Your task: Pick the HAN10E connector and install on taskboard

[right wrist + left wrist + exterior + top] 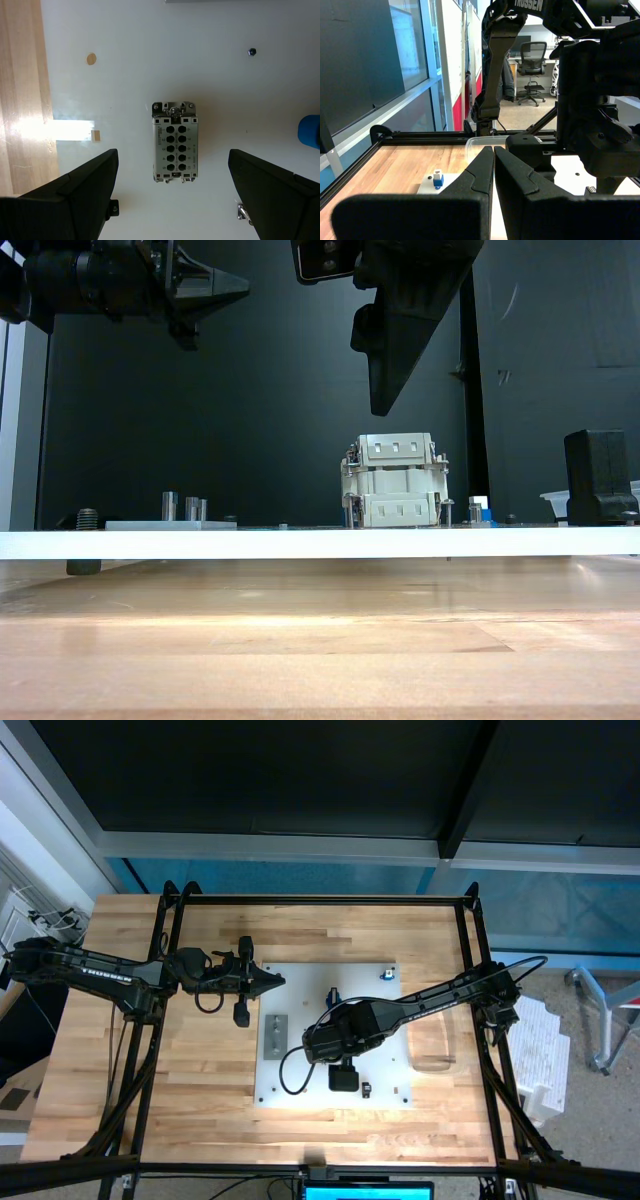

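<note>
Over the near middle of the taskboard (388, 1062), the right gripper (173, 159) hangs with its jaws spread wide, gripping nothing. Directly below, clear of both fingers, the HAN10E connector (393, 483) stands upright on the board, pin holes facing up. Just beside the board's right edge sits a clear plastic tray (435, 1042); its contents cannot be made out. Farther back, left, the left gripper (493, 150) hovers above the board's edge, fingers nearly pressed together, empty.

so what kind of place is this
Probably a robotics lab: framed wooden bench, taskboard, office chair beyond. Left gripper hangs shut by the board's left edge; right gripper open above the HAN10E connector.
</note>
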### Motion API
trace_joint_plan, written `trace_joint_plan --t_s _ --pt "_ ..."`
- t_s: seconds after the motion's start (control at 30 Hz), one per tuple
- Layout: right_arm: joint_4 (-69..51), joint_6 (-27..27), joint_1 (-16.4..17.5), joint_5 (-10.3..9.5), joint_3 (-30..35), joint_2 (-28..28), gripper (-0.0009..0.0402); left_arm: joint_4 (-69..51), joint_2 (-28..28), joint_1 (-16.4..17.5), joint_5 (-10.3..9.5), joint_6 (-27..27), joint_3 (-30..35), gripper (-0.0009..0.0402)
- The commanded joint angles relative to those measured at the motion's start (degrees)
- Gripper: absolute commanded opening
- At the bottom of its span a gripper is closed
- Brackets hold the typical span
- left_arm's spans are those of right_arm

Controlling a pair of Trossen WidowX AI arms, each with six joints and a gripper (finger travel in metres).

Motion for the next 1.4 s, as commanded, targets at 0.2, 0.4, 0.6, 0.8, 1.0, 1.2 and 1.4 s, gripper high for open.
trace_joint_plan --t_s 0.2,0.4,0.6,0.8,1.0,1.2,1.4 --pt "1.88 -4.11 -2.60 0.70 -4.46 -6.67 0.0244 0.02 0.00 0.00 0.02 0.00 0.00 0.0001" --pt "3.69 -6.14 -5.62 2.82 -10.34 -13.79 0.0185 0.04 -0.02 0.00 0.02 0.00 0.00 0.0001" --pt "9.70 -9.53 -9.09 2.82 -18.05 -22.12 0.0124 0.02 -0.02 0.00 0.02 0.00 0.00 0.0001" --pt "13.97 -12.20 -13.94 2.75 -25.44 -30.60 0.0070 0.00 0.00 0.00 0.00 0.00 0.00 0.0001" --pt "21.62 -15.19 -17.88 2.56 -31.89 -39.06 0.0027 0.02 0.00 0.02 0.02 0.00 0.00 0.0001" --pt "32.04 -16.26 -19.52 -0.09 -39.01 -46.99 0.0001 0.02 0.00 0.02 0.02 0.00 0.00 0.0001" --pt "42.64 -15.78 -19.61 -0.44 -47.04 -53.18 0.0000 0.02 0.00 0.00 0.02 0.00 0.00 0.0001"
